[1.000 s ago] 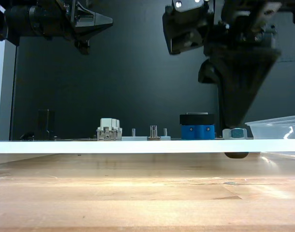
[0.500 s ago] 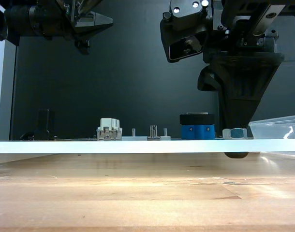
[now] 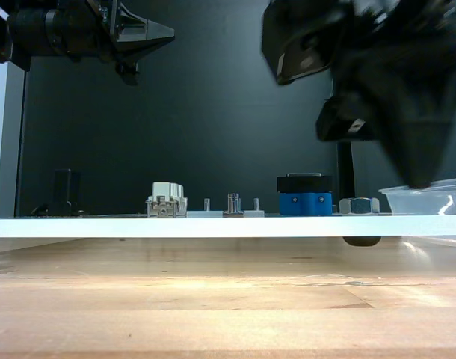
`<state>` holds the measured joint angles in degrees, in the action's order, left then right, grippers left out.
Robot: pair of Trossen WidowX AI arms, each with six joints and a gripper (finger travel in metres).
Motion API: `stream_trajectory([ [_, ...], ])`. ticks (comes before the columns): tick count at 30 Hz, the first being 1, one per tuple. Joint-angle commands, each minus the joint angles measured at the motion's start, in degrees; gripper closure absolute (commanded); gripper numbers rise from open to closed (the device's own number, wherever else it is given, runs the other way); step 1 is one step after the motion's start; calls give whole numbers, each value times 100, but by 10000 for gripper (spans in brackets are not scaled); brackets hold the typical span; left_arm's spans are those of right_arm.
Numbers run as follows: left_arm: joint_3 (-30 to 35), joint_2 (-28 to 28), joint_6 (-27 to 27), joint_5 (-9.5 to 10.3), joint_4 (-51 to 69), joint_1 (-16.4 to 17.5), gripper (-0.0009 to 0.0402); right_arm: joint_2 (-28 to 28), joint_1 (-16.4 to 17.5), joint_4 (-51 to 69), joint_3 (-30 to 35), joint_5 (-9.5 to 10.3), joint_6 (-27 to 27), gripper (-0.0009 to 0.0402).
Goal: Pick the M12 fastener and fasten on the M12 threads
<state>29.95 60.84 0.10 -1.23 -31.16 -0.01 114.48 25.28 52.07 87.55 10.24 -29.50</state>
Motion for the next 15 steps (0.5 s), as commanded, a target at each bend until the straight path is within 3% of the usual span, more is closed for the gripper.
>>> stream_trajectory([
  [1, 0, 0, 0, -2, -7, 2, 393, -39, -11, 4, 2, -26, -17, 393],
  [6, 0, 0, 0, -2, -2, 2, 393, -140, 11, 15, 2, -293, -33, 393],
  [11, 0, 2, 0, -2, 4, 2, 393, -278, 11, 13, 2, -365, -20, 393],
  [14, 0, 2, 0, -2, 0, 0, 393, -404, 11, 72, 2, -627, -20, 393],
  [15, 0, 2, 0, -2, 0, 0, 393, -459, 11, 90, 2, -627, -11, 393],
])
